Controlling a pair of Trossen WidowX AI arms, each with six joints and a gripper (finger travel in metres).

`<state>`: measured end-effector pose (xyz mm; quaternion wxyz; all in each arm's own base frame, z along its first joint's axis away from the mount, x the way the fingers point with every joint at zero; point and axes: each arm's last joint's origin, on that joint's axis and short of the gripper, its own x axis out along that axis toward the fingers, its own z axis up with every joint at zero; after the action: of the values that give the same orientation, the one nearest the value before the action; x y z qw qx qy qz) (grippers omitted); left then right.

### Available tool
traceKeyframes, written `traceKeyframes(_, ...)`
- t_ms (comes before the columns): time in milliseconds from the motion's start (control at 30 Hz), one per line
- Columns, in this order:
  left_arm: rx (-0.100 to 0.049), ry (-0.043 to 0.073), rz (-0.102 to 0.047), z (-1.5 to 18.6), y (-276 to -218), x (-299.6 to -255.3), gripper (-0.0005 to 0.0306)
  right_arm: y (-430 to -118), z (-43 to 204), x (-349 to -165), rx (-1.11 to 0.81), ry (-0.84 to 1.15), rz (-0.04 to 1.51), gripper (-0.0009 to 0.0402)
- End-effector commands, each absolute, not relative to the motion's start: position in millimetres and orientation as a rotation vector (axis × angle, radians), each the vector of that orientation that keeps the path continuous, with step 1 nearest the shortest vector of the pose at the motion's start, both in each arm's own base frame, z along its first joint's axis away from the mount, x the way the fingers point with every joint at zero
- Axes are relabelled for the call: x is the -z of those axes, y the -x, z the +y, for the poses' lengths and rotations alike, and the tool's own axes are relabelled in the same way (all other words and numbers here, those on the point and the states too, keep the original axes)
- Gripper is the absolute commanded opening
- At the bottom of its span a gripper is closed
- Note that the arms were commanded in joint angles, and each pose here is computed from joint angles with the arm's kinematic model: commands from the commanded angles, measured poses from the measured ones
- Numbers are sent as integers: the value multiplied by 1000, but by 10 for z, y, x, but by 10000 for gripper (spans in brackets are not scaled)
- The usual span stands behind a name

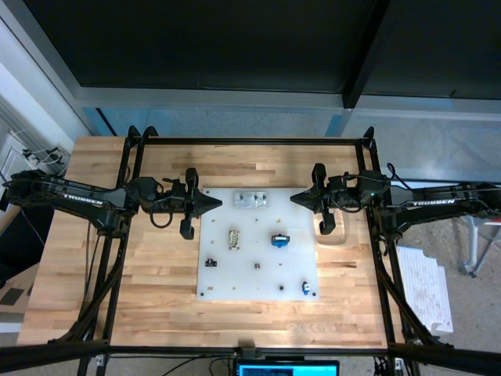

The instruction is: Pick the RJ45 connector and install on taskboard

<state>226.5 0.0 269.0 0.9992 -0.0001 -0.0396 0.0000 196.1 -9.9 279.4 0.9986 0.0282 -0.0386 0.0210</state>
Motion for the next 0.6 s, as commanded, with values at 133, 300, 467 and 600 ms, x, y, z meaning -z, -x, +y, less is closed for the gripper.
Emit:
traceKeyframes(133,0,0,-79,0,-2265,-2690,0,-1961,-97,-2796,-43,-56,-78,0)
traceKeyframes(300,0,0,-80,0,-2265,-2691,0,-1961,-97,-2797,-44,-89,-78,0)
traceKeyframes(467,0,0,-80,0,-2265,-2691,0,-1973,-103,-2828,-28,-172,-24,0)
traceKeyframes(600,0,0,-79,0,-2265,-2690,0,-1974,-103,-2930,-14,-142,156,0)
